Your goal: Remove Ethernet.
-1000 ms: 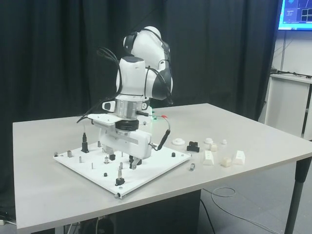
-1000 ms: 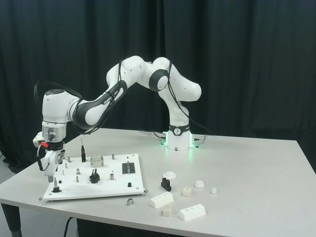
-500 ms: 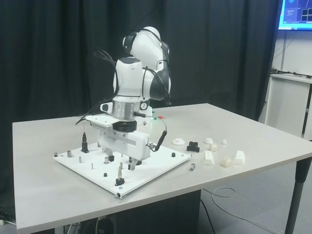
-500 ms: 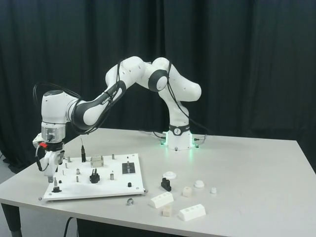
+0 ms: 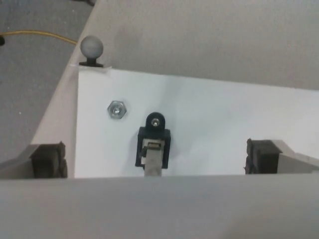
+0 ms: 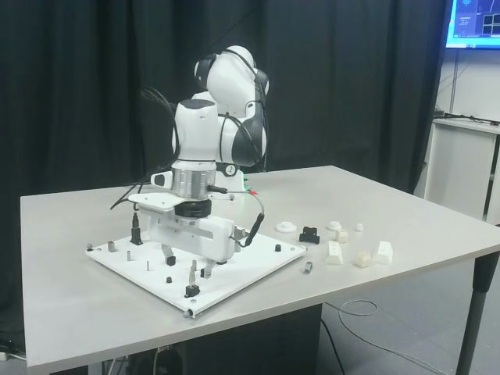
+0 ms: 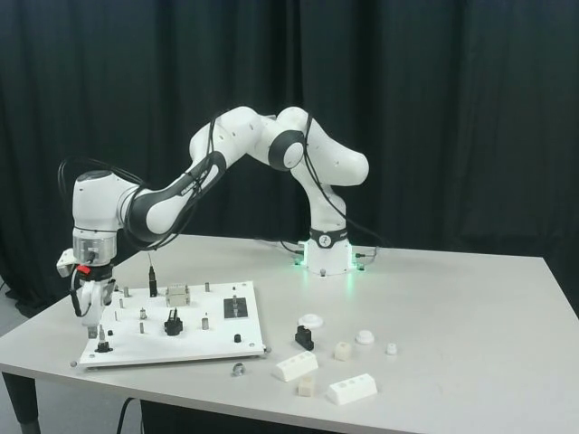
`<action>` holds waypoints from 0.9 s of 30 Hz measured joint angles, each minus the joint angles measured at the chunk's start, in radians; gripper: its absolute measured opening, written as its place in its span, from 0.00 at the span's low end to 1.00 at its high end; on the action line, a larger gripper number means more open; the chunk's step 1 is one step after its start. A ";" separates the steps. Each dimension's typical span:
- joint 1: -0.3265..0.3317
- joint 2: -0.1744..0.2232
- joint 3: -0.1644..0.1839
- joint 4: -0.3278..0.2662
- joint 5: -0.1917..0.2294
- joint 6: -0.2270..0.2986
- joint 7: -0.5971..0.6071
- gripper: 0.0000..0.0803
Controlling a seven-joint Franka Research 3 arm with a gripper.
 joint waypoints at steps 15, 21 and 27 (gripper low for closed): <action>0.000 0.013 0.000 0.000 0.011 0.009 -0.019 1.00; 0.001 0.016 0.000 0.000 0.015 0.009 -0.017 1.00; 0.002 0.020 0.000 0.000 0.020 0.009 -0.003 1.00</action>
